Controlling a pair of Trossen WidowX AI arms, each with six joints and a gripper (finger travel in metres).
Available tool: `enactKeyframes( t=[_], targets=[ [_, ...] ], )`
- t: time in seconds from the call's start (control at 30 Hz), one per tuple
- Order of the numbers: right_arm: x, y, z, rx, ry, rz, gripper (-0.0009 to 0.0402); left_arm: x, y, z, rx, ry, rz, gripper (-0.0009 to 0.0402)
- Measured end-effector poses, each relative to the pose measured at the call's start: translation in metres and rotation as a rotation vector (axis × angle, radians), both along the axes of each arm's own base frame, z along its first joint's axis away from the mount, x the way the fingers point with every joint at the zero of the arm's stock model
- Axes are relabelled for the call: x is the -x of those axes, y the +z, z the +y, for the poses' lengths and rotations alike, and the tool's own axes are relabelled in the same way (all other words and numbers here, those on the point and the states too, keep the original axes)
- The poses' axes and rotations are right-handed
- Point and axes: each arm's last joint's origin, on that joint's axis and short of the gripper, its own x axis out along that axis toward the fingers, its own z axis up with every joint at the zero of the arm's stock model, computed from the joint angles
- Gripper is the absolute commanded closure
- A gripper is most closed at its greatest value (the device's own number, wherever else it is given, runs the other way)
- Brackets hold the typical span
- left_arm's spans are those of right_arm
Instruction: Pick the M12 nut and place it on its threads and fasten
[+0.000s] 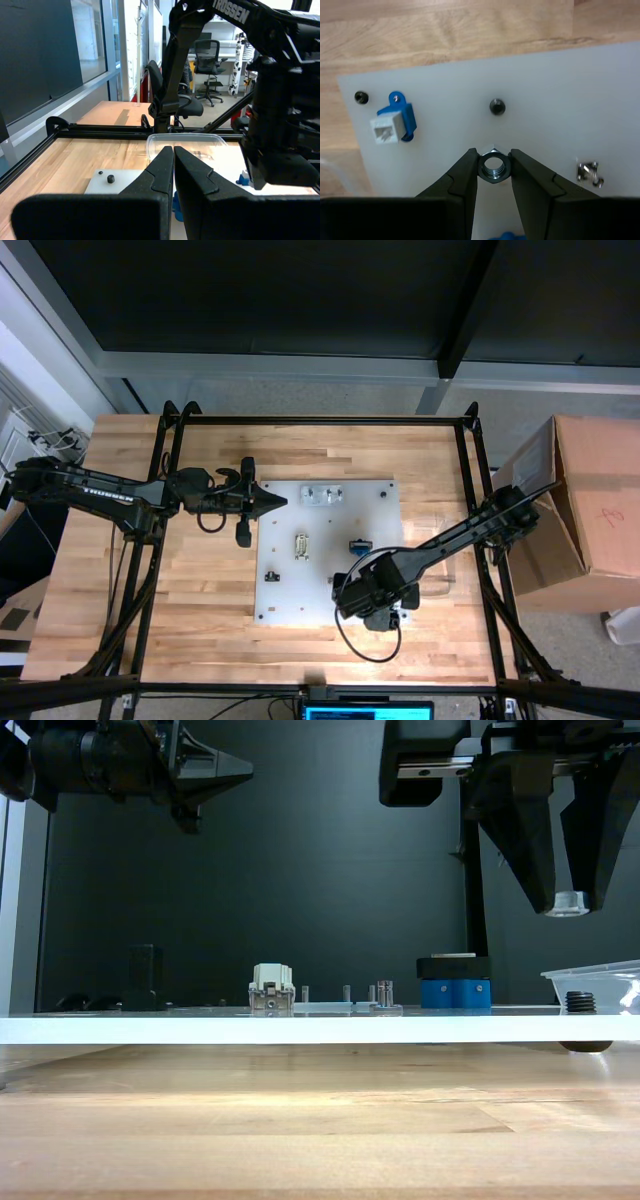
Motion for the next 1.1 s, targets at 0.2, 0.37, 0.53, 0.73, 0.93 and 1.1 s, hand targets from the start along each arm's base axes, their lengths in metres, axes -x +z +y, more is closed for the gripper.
enactKeyframes(
  t=[0.2,0.37,0.53,0.73,0.93,1.1],
  targets=[
    [-0.012,-0.006,0.007,0.009,0.003,0.017,0.0358,0.000,0.000,0.000,0.000,0.000,0.000,0.0393],
    [-0.015,-0.009,0.010,0.010,0.004,0.020,0.0359,0.000,0.000,0.000,0.000,0.000,-0.001,0.0393],
    [-0.015,-0.011,0.011,0.010,0.002,0.020,0.0357,0.000,0.000,0.000,0.000,0.000,0.000,0.0393],
    [-0.014,-0.012,0.010,0.015,0.001,0.032,0.0358,0.000,0.000,0.000,0.000,0.000,0.000,0.0393],
    [-0.014,-0.012,0.010,0.014,-0.045,0.036,0.0358,0.000,0.000,0.000,0.000,0.000,0.000,0.0393],
    [-0.013,-0.012,0.010,0.017,-0.045,0.042,0.0358,0.000,0.000,0.000,0.000,0.000,0.000,0.0393]
  ],
)
